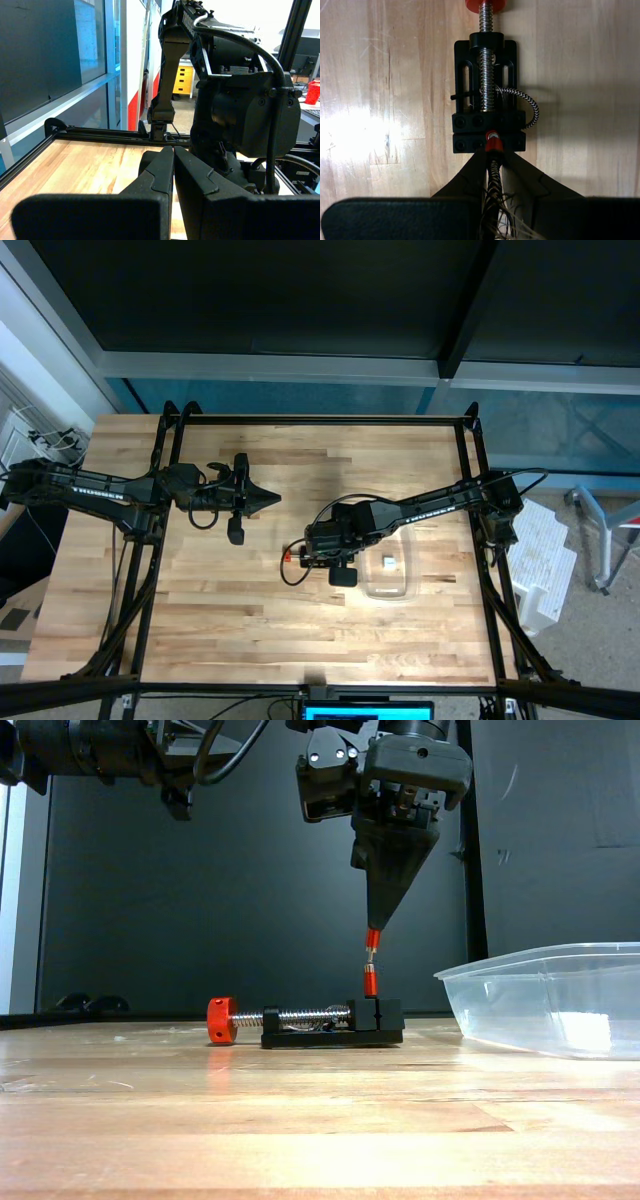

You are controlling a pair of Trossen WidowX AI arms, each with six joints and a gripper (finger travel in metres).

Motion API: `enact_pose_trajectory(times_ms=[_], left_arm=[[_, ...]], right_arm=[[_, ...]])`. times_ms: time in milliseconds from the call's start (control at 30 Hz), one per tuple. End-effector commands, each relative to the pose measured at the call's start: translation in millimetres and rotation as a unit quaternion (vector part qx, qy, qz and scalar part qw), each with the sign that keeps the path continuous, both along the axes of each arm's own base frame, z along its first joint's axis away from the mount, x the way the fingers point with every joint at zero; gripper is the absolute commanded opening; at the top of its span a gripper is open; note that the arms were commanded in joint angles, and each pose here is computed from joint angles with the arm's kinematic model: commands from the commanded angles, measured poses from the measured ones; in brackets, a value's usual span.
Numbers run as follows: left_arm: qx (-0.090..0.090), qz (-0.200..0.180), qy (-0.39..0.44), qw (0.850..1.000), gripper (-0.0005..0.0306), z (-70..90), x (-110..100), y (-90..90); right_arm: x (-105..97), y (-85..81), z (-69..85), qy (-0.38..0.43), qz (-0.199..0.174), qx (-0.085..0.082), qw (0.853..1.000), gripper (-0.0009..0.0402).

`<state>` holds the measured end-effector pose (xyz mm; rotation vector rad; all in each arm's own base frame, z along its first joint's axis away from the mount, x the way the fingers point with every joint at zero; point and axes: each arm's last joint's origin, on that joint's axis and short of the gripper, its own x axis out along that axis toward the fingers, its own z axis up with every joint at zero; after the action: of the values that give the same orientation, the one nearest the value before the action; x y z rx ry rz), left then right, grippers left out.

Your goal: Pick the rca connector and install on the hub

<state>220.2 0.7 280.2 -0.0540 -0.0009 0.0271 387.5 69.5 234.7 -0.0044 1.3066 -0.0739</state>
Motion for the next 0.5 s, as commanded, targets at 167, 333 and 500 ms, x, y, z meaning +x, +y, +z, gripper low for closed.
enact_pose_trajectory(times_ms=[167,333,500], left_arm=[[0.000,0.000,0.000,1.000,0.0000,0.2,0.0,0.1],[0.000,0.000,0.000,1.000,0.0000,0.1,0.0,0.0],[0.000,0.000,0.000,1.000,0.0000,0.2,0.0,0.0]], right_arm=[[-0.1,0.2,-9.9,-0.004,0.000,0.001,1.000,0.0000],[1.0,0.2,-12.4,-0.011,-0.001,0.002,1.000,0.0000],[2.2,-0.2,-20.1,-0.004,-0.001,0.001,1.000,0.0000]])
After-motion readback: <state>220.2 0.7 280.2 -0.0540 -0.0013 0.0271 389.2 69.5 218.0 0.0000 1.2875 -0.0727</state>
